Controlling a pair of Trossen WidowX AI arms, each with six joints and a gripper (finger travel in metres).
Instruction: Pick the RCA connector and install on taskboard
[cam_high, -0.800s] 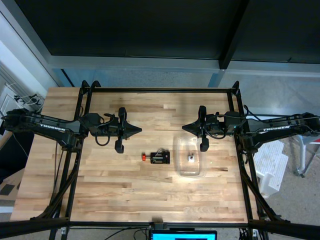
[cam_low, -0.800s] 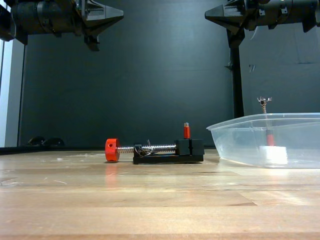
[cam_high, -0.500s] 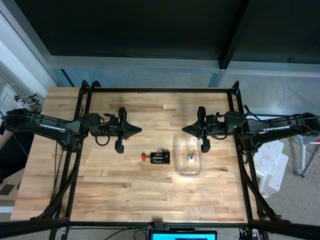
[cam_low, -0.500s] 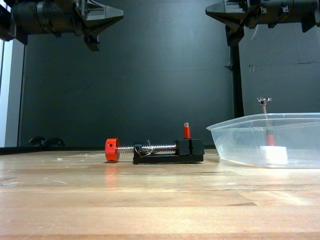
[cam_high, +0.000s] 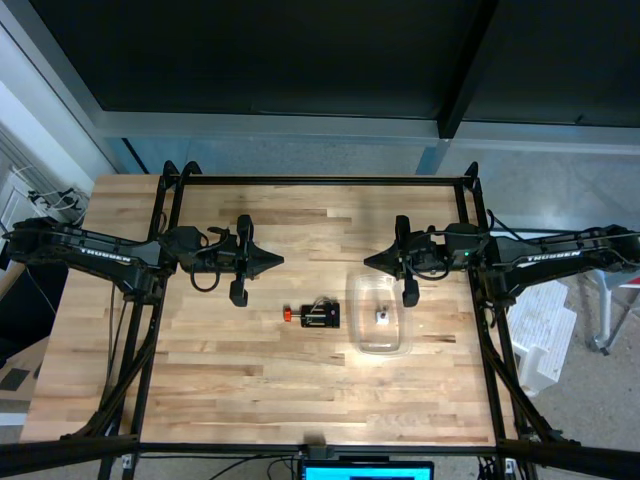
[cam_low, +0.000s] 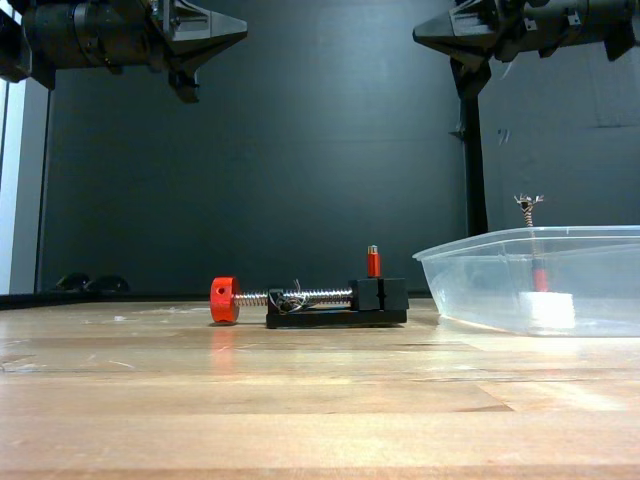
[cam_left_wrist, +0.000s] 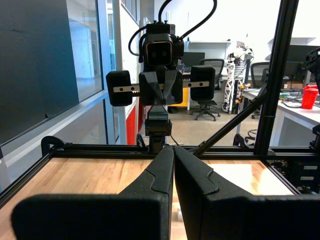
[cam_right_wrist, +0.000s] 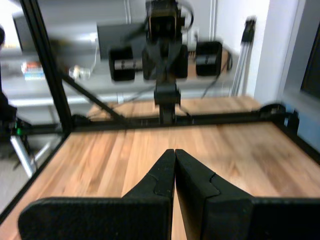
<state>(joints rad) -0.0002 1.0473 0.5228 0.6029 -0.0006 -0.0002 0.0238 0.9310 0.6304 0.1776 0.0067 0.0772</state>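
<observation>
The taskboard (cam_high: 322, 317) is a small black block with a red knob at its left end, lying mid-table; the low view shows the taskboard (cam_low: 336, 304) with a spring and a red pin on top. The RCA connector (cam_high: 382, 317) is a tiny whitish piece inside the clear tray, and in the low view the RCA connector (cam_low: 546, 310) shows through the tray wall. My left gripper (cam_high: 279, 260) hovers high, behind and left of the taskboard, shut and empty (cam_left_wrist: 173, 148). My right gripper (cam_high: 367, 262) hangs above the tray's far end, shut and empty (cam_right_wrist: 174, 150).
A clear plastic tray (cam_high: 381, 350) stands just right of the taskboard, its wall (cam_low: 470, 285) low and see-through. Black frame rails (cam_high: 320, 181) run along the table's far edge and sides. Bare wood lies in front of the taskboard.
The right gripper has shifted slightly above the tray's far end. The left arm, taskboard, connector and tray are unchanged.
</observation>
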